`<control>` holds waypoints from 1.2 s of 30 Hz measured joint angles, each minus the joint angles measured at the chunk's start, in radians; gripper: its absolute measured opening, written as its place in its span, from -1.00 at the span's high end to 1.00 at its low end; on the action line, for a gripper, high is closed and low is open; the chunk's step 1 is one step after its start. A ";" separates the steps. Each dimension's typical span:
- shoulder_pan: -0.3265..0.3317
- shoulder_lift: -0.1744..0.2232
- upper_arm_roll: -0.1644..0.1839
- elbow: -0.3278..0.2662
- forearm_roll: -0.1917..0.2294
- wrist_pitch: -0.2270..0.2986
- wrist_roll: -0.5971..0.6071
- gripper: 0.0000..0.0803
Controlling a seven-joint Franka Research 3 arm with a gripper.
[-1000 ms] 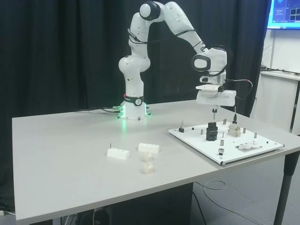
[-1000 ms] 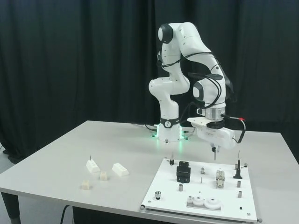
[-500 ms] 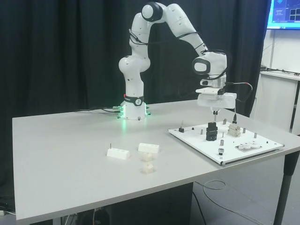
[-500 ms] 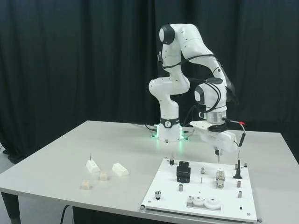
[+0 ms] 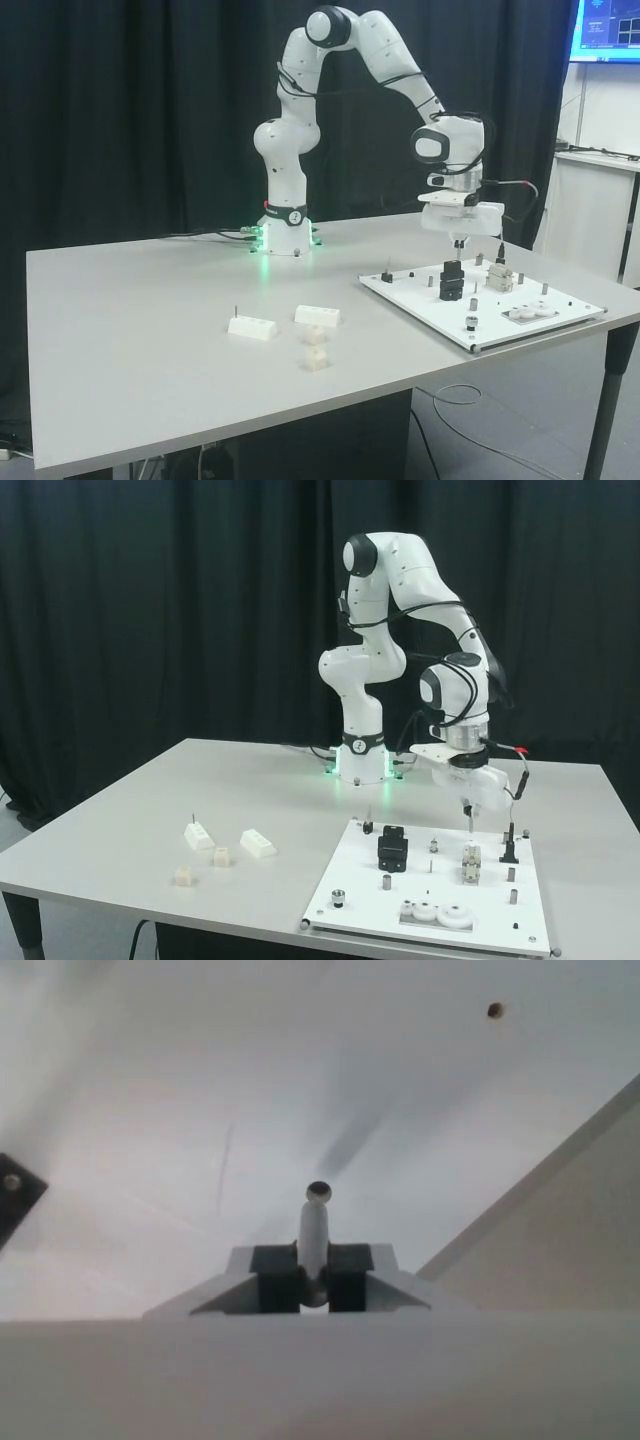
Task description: Insert round peg 2.
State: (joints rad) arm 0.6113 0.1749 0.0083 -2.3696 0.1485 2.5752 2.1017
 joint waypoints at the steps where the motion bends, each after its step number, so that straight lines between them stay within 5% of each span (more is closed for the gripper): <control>1: 0.002 0.002 0.000 -0.001 0.000 0.002 0.001 0.86; 19: 0.030 0.027 0.000 -0.011 -0.006 0.040 0.009 0.86; 36: 0.030 0.033 -0.004 -0.015 -0.067 0.049 0.047 0.86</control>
State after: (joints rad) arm 0.6408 0.2079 0.0046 -2.3843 0.0819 2.6238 2.1492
